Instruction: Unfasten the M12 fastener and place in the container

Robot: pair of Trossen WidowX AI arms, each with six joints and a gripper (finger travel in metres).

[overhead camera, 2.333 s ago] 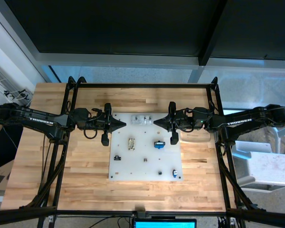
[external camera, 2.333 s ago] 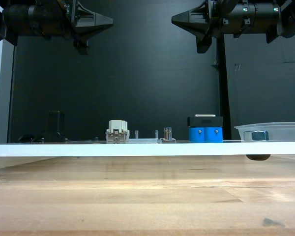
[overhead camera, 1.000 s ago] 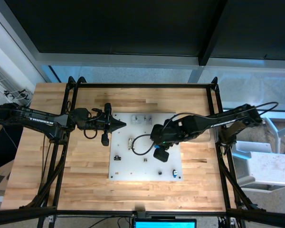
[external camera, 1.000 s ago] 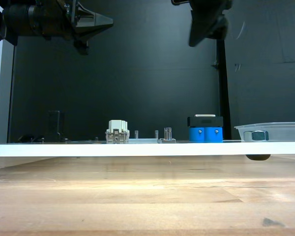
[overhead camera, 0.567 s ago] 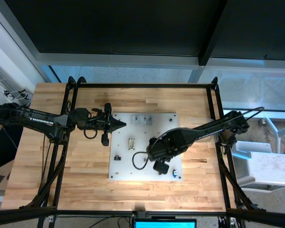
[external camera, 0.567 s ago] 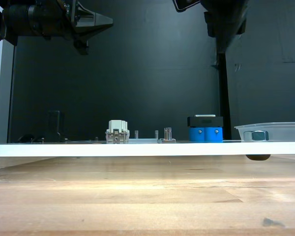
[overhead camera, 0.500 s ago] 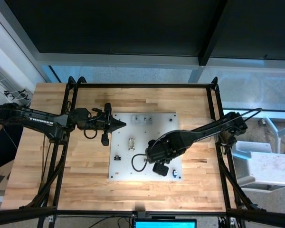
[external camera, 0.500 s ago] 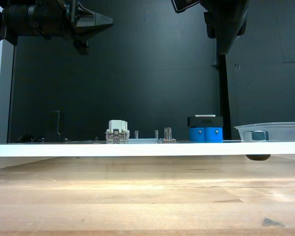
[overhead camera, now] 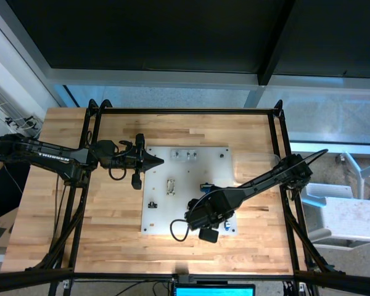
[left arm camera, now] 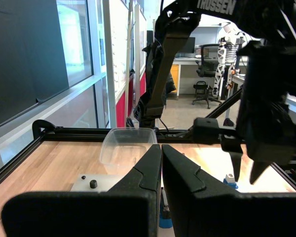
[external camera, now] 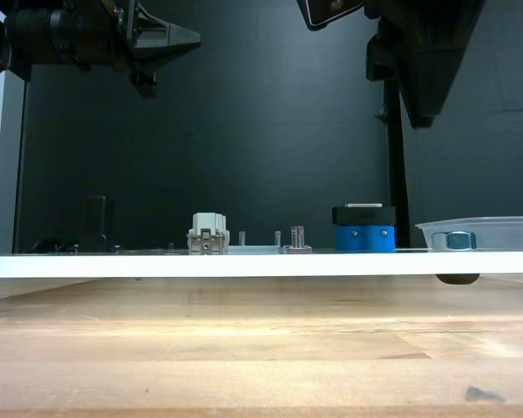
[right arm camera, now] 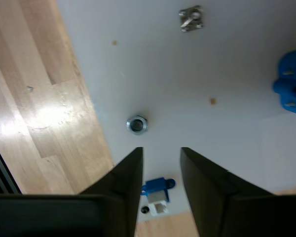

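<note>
Right gripper (right arm camera: 161, 150) above M12 fastener (right arm camera: 136, 124) (left gripper (overhead camera: 155, 161) aloft)

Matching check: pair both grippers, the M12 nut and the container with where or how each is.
1 left gripper; 2 right gripper; 3 M12 nut; 4 container.
A on the white board, near its edge. B shut, high beside the board's left edge. C open, pointing down over the board. D on the table, beside the board.
Pairs: 1-B, 2-C, 3-A, 4-D.

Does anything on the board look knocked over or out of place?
Nothing stands out. Silver nut sits flat on the white board, container upright; right pincer open above the nut, left pincer shut, raised at the board's left edge.
</note>
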